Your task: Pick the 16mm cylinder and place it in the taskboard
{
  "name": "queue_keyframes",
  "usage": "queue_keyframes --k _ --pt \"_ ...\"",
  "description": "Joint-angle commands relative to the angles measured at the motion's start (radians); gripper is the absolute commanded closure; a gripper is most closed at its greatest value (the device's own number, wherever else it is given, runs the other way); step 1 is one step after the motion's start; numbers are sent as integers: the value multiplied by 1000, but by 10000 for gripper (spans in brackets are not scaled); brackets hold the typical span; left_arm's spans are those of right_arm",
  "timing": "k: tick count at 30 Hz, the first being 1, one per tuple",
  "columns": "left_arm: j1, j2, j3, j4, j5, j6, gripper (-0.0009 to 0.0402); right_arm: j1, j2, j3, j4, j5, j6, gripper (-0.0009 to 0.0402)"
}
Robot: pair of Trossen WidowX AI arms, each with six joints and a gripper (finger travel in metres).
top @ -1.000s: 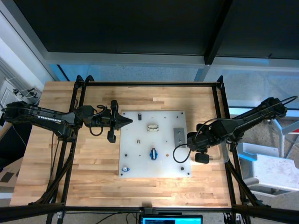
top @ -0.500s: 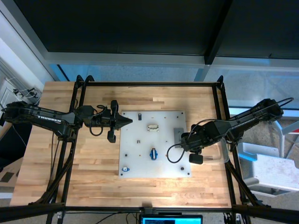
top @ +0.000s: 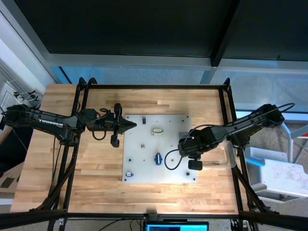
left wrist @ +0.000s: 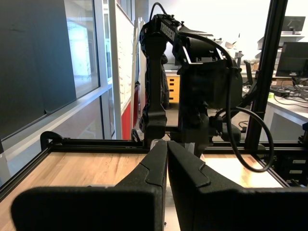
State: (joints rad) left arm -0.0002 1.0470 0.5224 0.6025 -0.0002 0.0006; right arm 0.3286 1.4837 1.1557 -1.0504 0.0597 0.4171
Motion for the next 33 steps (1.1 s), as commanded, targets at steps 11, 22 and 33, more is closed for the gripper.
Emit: queue_keyframes --k 11,22,33 --pt "0 0 0 0 0 0 393 -16 125 95 12 0 -61 381" --pt "0 0 0 0 0 0 393 -30 203 160 24 -2 -95 381" --pt "0 0 0 0 0 0 393 -41 259 194 67 -10 -113 381"
